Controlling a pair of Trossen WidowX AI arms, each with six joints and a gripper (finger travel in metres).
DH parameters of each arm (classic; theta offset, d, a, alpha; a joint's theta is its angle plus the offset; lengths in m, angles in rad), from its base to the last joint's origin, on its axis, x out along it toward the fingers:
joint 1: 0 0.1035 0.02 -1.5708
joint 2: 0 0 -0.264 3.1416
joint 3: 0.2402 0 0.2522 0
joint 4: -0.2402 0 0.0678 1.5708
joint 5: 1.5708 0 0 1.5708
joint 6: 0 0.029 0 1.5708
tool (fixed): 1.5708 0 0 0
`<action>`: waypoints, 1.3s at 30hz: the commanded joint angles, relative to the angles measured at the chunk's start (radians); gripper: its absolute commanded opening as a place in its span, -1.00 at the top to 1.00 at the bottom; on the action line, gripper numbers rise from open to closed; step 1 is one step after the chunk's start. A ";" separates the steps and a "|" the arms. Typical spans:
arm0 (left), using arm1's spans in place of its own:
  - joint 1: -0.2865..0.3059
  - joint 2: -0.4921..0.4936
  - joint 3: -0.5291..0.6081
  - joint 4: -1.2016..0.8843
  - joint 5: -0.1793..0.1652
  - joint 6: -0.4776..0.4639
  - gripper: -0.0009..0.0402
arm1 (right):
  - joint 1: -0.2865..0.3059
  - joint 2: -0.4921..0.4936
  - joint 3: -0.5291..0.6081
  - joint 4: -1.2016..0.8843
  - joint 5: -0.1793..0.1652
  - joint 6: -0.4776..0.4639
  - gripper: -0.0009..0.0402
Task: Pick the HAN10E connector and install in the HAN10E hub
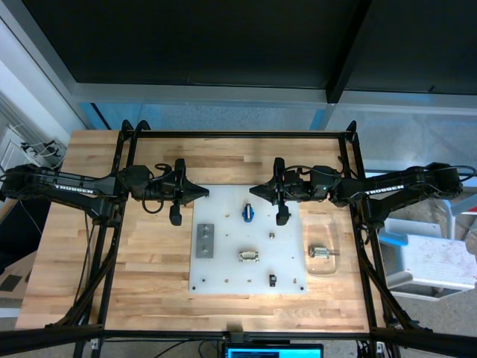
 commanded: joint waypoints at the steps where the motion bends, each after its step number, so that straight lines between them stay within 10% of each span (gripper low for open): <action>1: 0.000 0.000 0.000 0.000 0.000 0.000 0.96 | 0.000 0.000 0.000 -0.002 0.000 0.001 0.96; 24: 0.000 0.000 0.000 0.000 0.000 0.000 0.96 | 0.001 -0.002 0.002 -0.024 -0.002 0.066 0.96; 39: 0.000 0.000 0.000 0.000 0.000 0.000 0.96 | 0.029 0.003 0.257 -0.749 0.010 0.069 0.96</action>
